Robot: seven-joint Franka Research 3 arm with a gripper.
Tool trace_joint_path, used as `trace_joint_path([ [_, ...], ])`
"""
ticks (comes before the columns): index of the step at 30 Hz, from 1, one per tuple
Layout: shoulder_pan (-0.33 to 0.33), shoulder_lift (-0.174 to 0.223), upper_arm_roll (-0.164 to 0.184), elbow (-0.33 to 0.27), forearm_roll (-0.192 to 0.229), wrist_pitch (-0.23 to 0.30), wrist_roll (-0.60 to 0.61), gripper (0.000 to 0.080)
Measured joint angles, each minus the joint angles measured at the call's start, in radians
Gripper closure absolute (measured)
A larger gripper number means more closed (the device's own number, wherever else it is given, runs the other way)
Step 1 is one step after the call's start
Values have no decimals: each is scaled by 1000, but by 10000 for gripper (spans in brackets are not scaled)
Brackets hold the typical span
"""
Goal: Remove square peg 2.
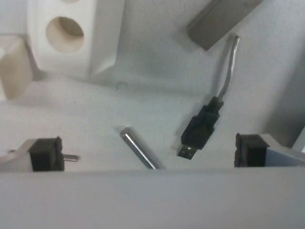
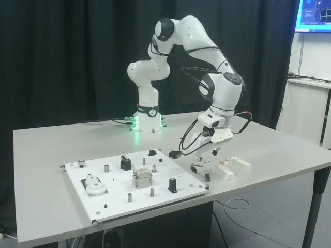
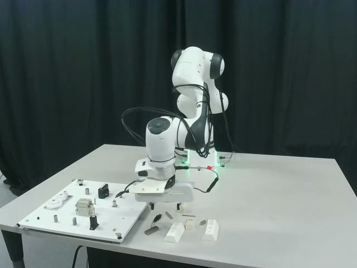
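Observation:
My gripper [image 1: 147,152] is open, and its black pads [image 1: 46,153] stand far apart just above the grey table, with nothing held between them. On the table between the fingers lie a short round metal pin [image 1: 137,148] and a black USB plug [image 1: 198,133] on a grey cable. A grey square bar [image 1: 221,19], which may be a square peg, lies farther off; in the second room view the bar [image 3: 150,228] rests by the board's near corner. The room views put the gripper [image 3: 166,207] low over the table, right beside the white task board [image 2: 111,204].
A white block with round holes [image 1: 71,36] lies close to the gripper. Three white blocks [image 3: 174,231] [image 3: 189,223] [image 3: 211,230] sit near the table's front edge. The board [image 3: 42,223] carries several small pegs, a black connector [image 2: 125,163] and white gears [image 2: 94,185].

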Motion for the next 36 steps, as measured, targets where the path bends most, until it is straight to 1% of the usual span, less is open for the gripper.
trace_joint_path([
  [10, 0, -4, 1, -13, 0, 15, -1, 3],
  [20, 0, -6, 1, -15, 0, 18, -3, 3],
  [36, 0, -7, 1, -20, -2, 35, -33, 3],
])
